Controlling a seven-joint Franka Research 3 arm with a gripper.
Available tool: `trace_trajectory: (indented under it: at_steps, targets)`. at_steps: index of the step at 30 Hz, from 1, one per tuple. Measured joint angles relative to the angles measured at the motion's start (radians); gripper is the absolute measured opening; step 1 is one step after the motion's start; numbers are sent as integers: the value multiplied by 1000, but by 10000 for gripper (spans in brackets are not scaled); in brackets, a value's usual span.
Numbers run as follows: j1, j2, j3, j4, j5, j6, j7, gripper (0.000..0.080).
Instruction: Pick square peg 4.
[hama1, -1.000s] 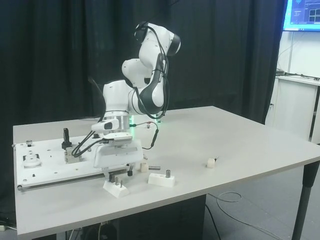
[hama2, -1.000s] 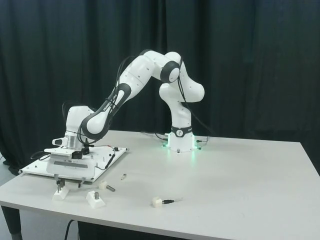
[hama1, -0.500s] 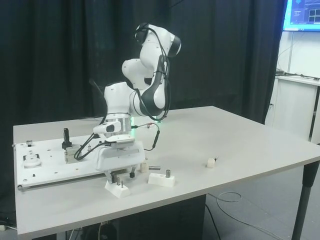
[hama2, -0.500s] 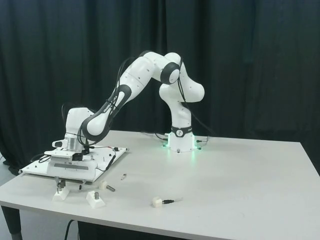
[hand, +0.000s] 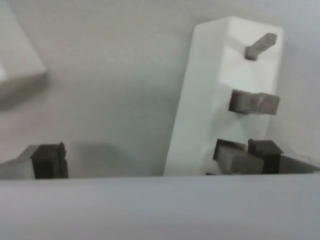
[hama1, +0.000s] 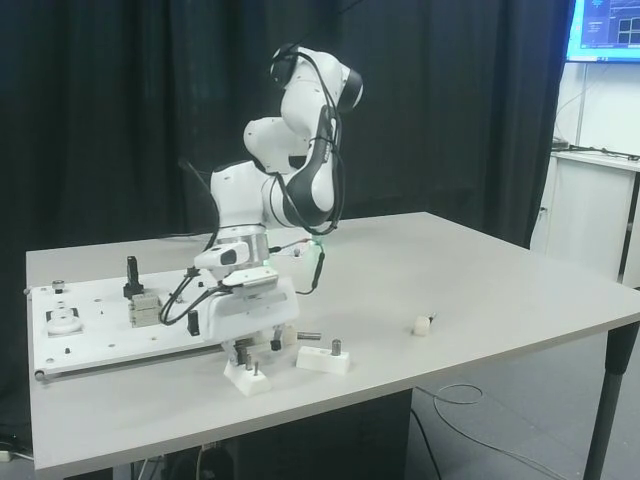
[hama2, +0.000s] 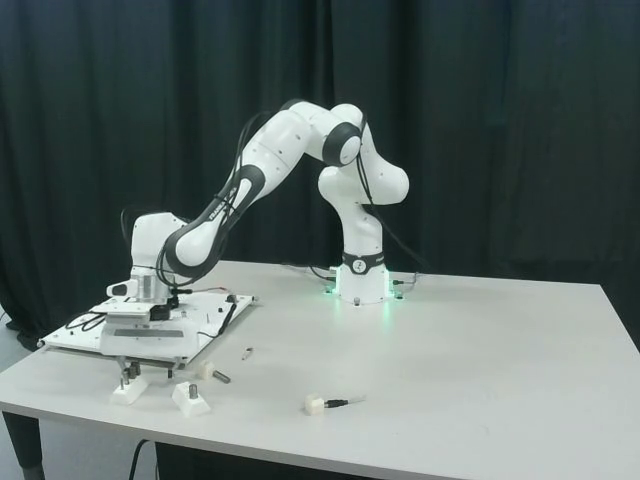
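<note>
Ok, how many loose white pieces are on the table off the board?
4: one holder under the claw, a second holder beside it, a small piece by the board, a lone piece farther out. The claw may hide more.

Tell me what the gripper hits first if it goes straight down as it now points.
Probably the white peg holder directly beneath the gripper, first its upright pegs; exact depth is unclear.

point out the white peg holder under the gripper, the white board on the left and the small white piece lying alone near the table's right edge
white peg holder (hama1: 247, 378): first room view, its base.
white board (hama1: 100, 342): first room view, bare top.
small white piece (hama1: 422, 325): first room view, its body.
</note>
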Motion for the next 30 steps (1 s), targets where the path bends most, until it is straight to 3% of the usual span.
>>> trace_trajectory:
  at_steps: [14,22,30]
  targets:
    - [47,-59,-16,-74,-65,-63,65,800]
    - [90,-98,-26,-132,-76,-56,108,800]
    - [141,-104,-73,-154,-97,-22,214,800]
